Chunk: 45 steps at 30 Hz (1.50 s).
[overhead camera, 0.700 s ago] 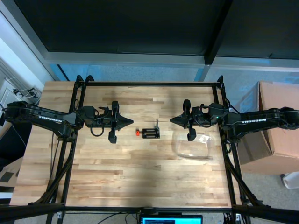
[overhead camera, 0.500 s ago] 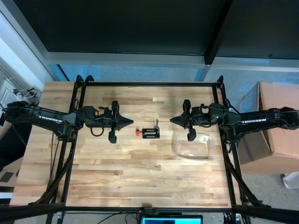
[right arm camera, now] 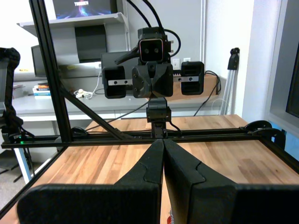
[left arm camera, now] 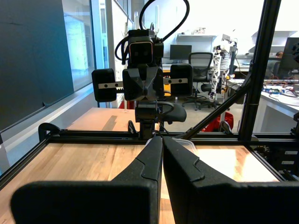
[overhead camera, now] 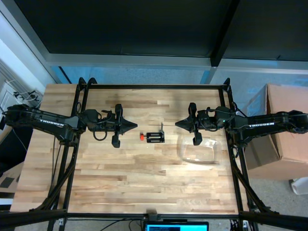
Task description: Remove the USB-C connector from the USB-C receptacle and place in the container
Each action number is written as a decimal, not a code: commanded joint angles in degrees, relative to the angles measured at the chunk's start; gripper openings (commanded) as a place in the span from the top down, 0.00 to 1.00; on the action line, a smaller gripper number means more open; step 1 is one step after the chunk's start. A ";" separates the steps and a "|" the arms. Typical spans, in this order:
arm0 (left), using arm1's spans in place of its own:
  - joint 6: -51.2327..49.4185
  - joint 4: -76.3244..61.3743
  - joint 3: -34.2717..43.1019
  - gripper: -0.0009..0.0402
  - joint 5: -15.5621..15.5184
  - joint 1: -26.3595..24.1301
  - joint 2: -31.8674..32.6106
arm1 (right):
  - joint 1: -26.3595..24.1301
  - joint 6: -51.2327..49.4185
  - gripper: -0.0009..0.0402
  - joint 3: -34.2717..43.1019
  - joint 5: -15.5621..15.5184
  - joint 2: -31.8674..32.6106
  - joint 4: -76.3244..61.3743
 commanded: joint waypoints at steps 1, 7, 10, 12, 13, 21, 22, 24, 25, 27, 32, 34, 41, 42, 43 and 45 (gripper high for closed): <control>0.00 0.02 0.00 0.98 0.00 0.00 0.02 | 0.00 -0.22 0.98 0.39 0.15 0.00 0.24; 0.00 0.00 0.00 0.98 0.00 0.00 0.02 | 0.02 -0.24 0.98 1.95 3.06 0.35 -3.72; 0.00 0.00 0.00 0.98 0.00 0.00 0.02 | 0.31 -0.33 0.98 6.34 3.08 0.39 -15.80; 0.00 0.02 0.00 0.98 0.00 0.02 0.02 | 0.74 -0.42 0.96 10.99 3.17 1.16 -26.40; 0.00 0.02 0.00 0.98 0.00 0.00 0.02 | 1.01 -0.39 0.94 13.55 3.32 1.81 -31.63; 0.00 0.02 0.00 0.98 0.00 0.02 0.00 | 6.03 1.53 0.66 33.48 9.66 12.59 -65.40; 0.00 0.00 0.00 0.98 0.00 0.00 0.02 | 6.47 1.68 0.62 35.71 9.42 14.23 -67.93; 0.00 0.00 0.00 0.98 0.00 0.02 0.02 | 7.43 2.54 0.56 40.06 9.16 17.42 -73.05; 0.00 0.00 0.00 0.98 0.00 0.02 0.02 | 7.89 3.06 0.53 42.23 9.14 19.30 -75.38; 0.00 0.00 0.00 0.98 0.00 0.02 0.02 | 8.57 3.37 0.48 46.82 9.14 22.67 -80.24; 0.00 0.00 0.00 0.98 0.00 0.00 0.00 | 10.21 3.67 0.41 57.05 9.14 30.95 -89.53; 0.00 0.00 0.00 0.98 0.00 0.02 0.02 | 10.88 3.69 0.40 60.59 9.09 33.68 -92.45; 0.00 0.00 0.00 0.98 0.00 0.02 0.02 | 12.28 3.74 0.38 68.00 9.03 40.04 -97.44; 0.00 0.00 0.00 0.98 0.00 0.00 0.02 | 12.41 3.58 0.38 68.30 9.01 40.37 -97.42; 0.00 0.00 0.00 0.98 0.00 0.02 0.02 | 12.50 3.61 0.38 68.52 9.01 40.87 -97.46; 0.00 0.00 0.00 0.98 0.00 0.00 0.00 | 12.57 3.65 0.38 68.48 9.05 41.18 -97.50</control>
